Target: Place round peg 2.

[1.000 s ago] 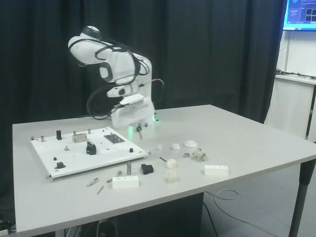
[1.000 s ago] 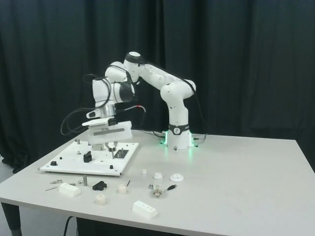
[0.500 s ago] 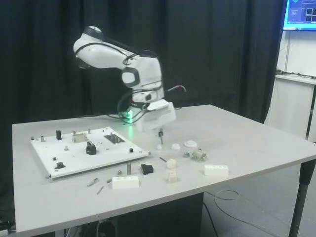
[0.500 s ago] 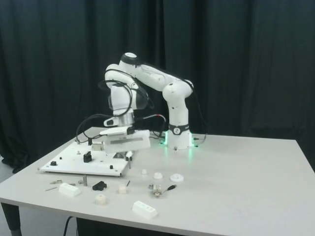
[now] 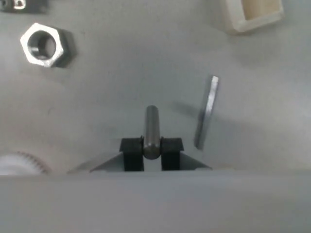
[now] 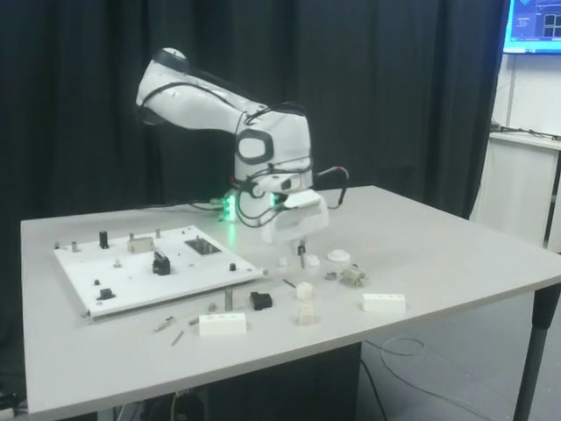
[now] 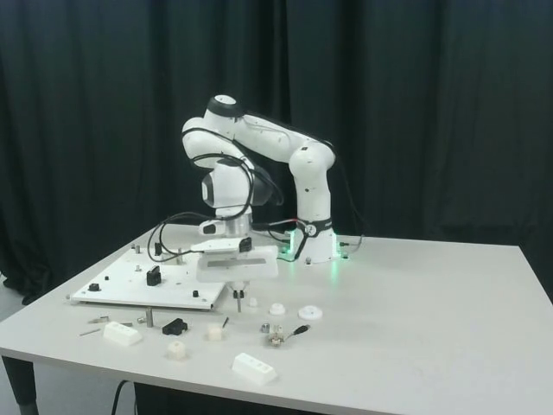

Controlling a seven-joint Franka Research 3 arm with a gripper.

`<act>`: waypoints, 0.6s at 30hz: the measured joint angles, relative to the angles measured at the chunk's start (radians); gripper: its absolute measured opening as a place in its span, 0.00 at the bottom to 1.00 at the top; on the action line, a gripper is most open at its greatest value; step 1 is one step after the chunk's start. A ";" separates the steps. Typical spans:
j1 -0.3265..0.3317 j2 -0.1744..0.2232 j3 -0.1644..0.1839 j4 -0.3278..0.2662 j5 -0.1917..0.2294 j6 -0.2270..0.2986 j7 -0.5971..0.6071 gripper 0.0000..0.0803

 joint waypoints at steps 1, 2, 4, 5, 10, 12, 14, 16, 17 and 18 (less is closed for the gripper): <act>0.007 0.000 -0.004 0.002 -0.004 0.000 0.005 0.09; 0.014 0.000 -0.008 0.005 -0.006 0.000 0.011 0.09; 0.026 0.000 -0.015 0.010 -0.011 0.000 0.019 0.09; 0.032 0.000 -0.018 0.012 -0.013 0.000 0.022 0.09; 0.058 0.000 -0.033 0.025 -0.020 0.000 0.032 0.09; 0.066 0.001 -0.037 0.029 -0.021 0.000 0.035 0.09; 0.073 0.001 -0.041 0.033 -0.022 0.000 0.036 0.09; 0.079 0.002 -0.044 0.037 -0.022 0.000 0.036 0.09; 0.082 0.002 -0.046 0.040 -0.022 0.000 0.037 0.09; 0.085 0.002 -0.048 0.042 -0.022 0.000 0.037 0.09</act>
